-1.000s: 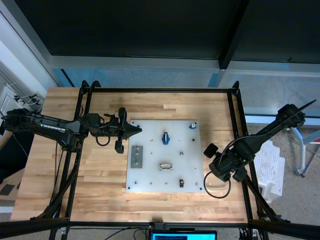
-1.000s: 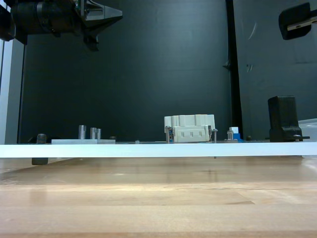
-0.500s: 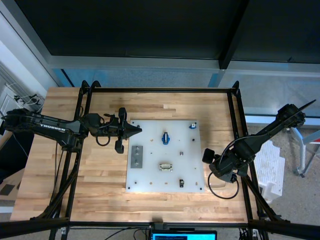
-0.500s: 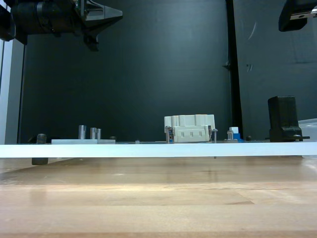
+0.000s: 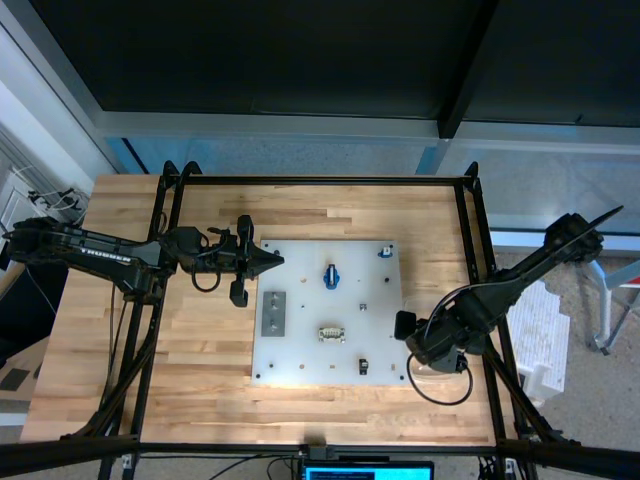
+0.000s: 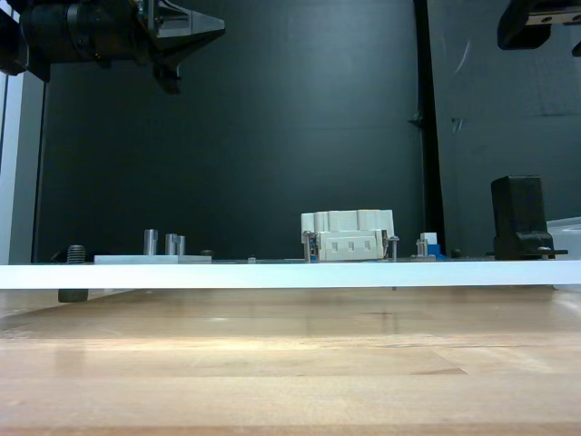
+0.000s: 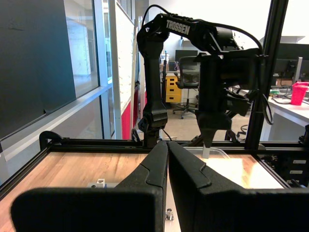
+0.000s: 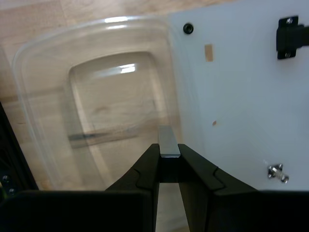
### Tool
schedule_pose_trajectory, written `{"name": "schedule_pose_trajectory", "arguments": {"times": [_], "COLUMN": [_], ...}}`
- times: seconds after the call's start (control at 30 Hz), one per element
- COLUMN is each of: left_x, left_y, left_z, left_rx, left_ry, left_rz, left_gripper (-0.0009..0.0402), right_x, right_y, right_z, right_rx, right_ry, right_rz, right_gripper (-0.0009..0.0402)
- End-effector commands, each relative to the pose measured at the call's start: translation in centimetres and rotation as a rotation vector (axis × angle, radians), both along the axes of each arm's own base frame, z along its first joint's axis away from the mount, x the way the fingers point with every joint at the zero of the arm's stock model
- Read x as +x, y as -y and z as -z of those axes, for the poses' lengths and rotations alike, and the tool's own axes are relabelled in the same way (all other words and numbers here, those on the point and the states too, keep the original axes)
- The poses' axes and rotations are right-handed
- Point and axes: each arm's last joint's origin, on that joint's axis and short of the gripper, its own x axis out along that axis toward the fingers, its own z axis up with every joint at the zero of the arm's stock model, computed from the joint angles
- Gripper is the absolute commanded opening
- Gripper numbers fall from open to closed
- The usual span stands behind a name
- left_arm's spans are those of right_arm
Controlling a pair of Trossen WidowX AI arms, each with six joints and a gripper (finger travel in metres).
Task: Pick the 16mm bar and install on taskboard
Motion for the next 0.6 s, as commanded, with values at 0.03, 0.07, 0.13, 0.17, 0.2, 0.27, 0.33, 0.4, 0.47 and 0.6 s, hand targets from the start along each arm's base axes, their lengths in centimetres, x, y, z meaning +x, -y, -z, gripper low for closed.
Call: {"name": "schedule_pose_trajectory", "arguments": {"times": [0.03, 0.07, 0.13, 0.17, 0.2, 0.27, 0.33, 0.4, 0.47, 0.6], "left_x": [0.0, 0.0, 0.0, 0.0, 0.0, 0.0, 0.0, 0.0, 0.0, 0.0], "left_y": [0.0, 0.0, 0.0, 0.0, 0.0, 0.0, 0.0, 0.0, 0.0, 0.0], "left_z": [0.0, 0.0, 0.0, 0.0, 0.0, 0.0, 0.0, 0.0, 0.0, 0.0], "left_rx": [0.0, 0.0, 0.0, 0.0, 0.0, 0.0, 0.0, 0.0, 0.0, 0.0], "left_ry": [0.0, 0.0, 0.0, 0.0, 0.001, 0.0, 0.0, 0.0, 0.001, 0.0], "left_rz": [0.0, 0.0, 0.0, 0.0, 0.0, 0.0, 0.0, 0.0, 0.0, 0.0], "left_gripper": [0.0, 0.0, 0.0, 0.0, 0.0, 0.0, 0.0, 0.0, 0.0, 0.0], "right_x": [0.9, 1.2, 1.7, 2.0, 2.2, 2.6, 3.0, 3.3, 3.7, 4.4], "right_y": [-0.7, -0.9, -1.3, -1.5, -1.6, -2.0, -2.3, -2.5, -2.7, -3.2], "right_z": [0.0, 0.0, 0.1, 0.2, 0.3, 0.3, 0.5, 0.7, 1.0, 1.1], "right_rx": [0.025, 0.031, 0.04, 0.043, 0.051, 0.062, 0.065, 0.06, 0.055, 0.051], "right_ry": [-0.007, 0.004, 0.02, 0.02, 0.012, 0.0, -0.006, -0.012, -0.02, -0.031], "right_rz": [-0.032, -0.041, -0.052, -0.061, -0.081, -0.102, -0.103, -0.105, -0.106, -0.121], "right_gripper": [0.0, 0.0, 0.0, 0.0, 0.0, 0.0, 0.0, 0.0, 0.0, 0.0]}}
